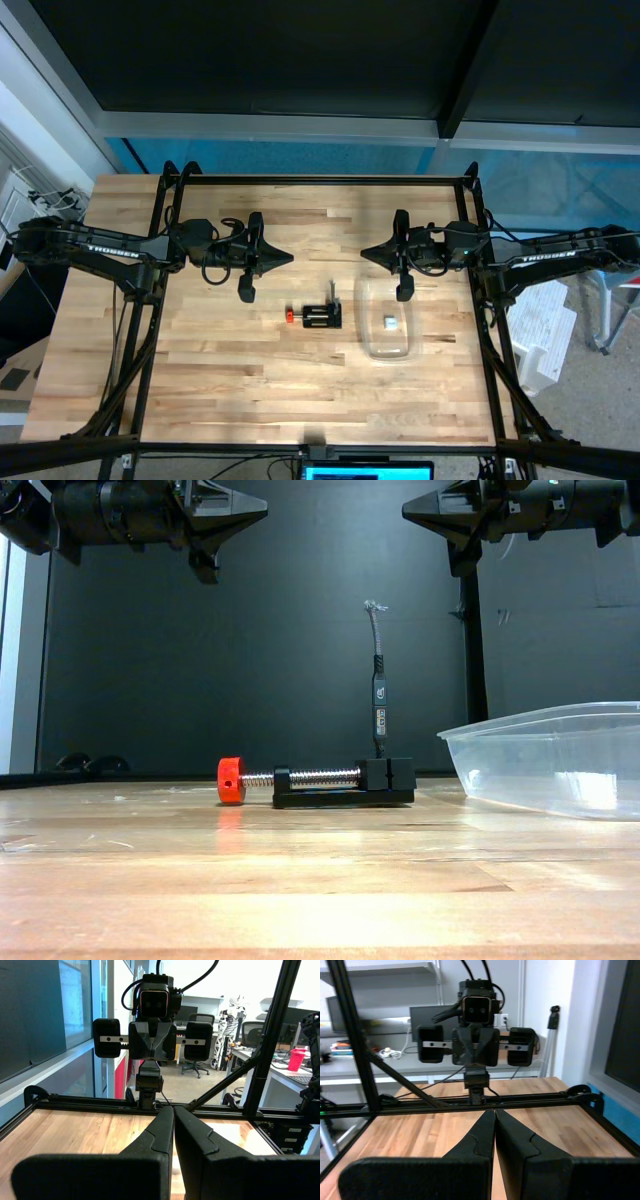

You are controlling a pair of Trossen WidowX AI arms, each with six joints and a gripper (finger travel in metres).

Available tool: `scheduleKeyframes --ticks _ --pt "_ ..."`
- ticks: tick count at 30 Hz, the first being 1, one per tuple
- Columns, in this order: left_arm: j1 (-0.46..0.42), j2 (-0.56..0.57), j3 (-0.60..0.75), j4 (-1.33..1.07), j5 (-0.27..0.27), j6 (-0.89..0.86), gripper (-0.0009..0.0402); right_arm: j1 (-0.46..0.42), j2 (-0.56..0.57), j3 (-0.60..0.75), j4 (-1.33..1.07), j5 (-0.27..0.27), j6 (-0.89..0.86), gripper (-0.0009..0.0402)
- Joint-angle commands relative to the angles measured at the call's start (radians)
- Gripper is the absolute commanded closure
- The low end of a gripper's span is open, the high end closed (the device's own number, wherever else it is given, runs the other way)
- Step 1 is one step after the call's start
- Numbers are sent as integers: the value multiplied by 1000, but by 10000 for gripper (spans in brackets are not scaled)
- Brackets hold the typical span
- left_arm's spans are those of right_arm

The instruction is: Pick the usb-c connector and install on the hub

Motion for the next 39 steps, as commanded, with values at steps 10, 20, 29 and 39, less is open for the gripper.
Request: scheduleKeyframes --ticks 10,20,29,39 --pt "0 0 0 0 0 0 393 1 4 2 -23 -18 -2 393" --pt "0 0 0 0 0 0 393 0 4 2 -40 -19 -2 393" --pt "0 0 0 0 0 0 393 1 4 2 -40 -19 -2 393" --pt "0 0 0 0 0 0 393 1 4 2 -40 -19 -2 393"
